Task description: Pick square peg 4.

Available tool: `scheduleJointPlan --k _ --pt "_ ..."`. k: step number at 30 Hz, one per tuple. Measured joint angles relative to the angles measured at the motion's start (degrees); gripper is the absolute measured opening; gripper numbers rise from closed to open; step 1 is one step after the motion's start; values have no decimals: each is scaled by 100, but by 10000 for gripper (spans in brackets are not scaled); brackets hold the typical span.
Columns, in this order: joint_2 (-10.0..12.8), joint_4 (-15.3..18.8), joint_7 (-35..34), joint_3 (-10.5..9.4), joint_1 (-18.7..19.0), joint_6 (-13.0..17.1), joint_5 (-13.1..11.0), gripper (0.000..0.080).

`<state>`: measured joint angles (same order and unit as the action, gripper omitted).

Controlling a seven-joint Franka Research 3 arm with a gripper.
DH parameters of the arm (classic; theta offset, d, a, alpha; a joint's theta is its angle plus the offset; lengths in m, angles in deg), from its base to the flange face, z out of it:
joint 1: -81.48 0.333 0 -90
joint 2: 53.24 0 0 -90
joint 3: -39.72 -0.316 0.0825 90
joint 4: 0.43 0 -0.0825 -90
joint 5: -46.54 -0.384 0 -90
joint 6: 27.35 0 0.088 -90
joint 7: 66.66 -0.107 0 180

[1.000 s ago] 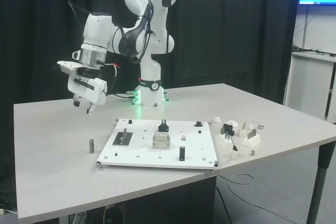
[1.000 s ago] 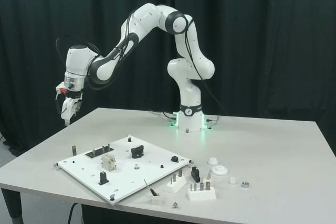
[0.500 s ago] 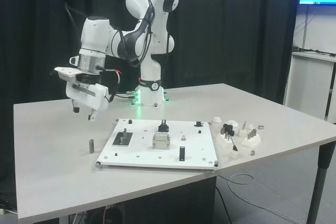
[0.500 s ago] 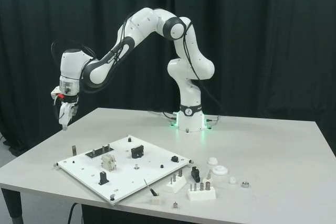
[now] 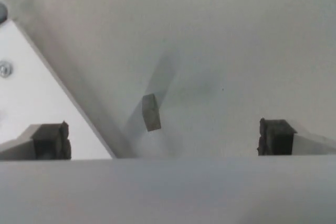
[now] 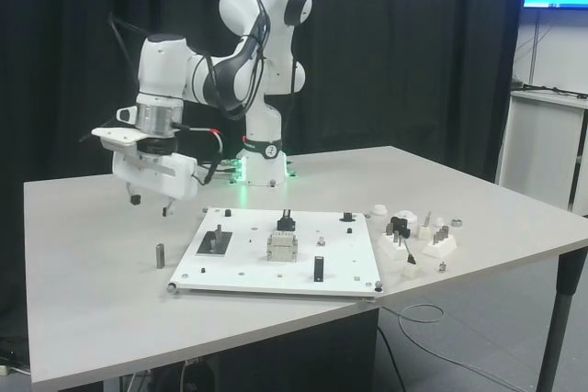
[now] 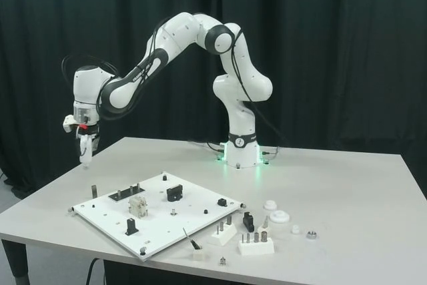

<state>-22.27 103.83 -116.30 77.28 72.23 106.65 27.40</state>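
Currently, gripper [image 6: 150,205]: 1, hanging wide apart, holding nothing.
Square peg [image 6: 159,254]: 1, standing near tabletop [image 6: 83,300] edge beside white board [image 6: 248,268].

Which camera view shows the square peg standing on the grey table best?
The wrist view: the square peg sits large between the open gripper's fingertips, beside the white board. In both room views it is only a tiny upright post off the board's edge.

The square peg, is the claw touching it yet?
Apart. The first room view shows the claw hanging open well above the square peg, with bare table between.
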Motion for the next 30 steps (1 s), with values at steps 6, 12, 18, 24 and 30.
scheduleJointPlan --k 6,12,18,24,30 --pt "94 -16 462 -42 -84 -109 -213 800" --pt "238 -27 869 -57 -119 -122 -444 800" --pt "456 -98 1237 -61 -129 -139 -738 800" --pt "684 -193 1368 -62 -142 -163 -958 800" --pt "857 -265 1487 -72 -161 -181 -1053 800"
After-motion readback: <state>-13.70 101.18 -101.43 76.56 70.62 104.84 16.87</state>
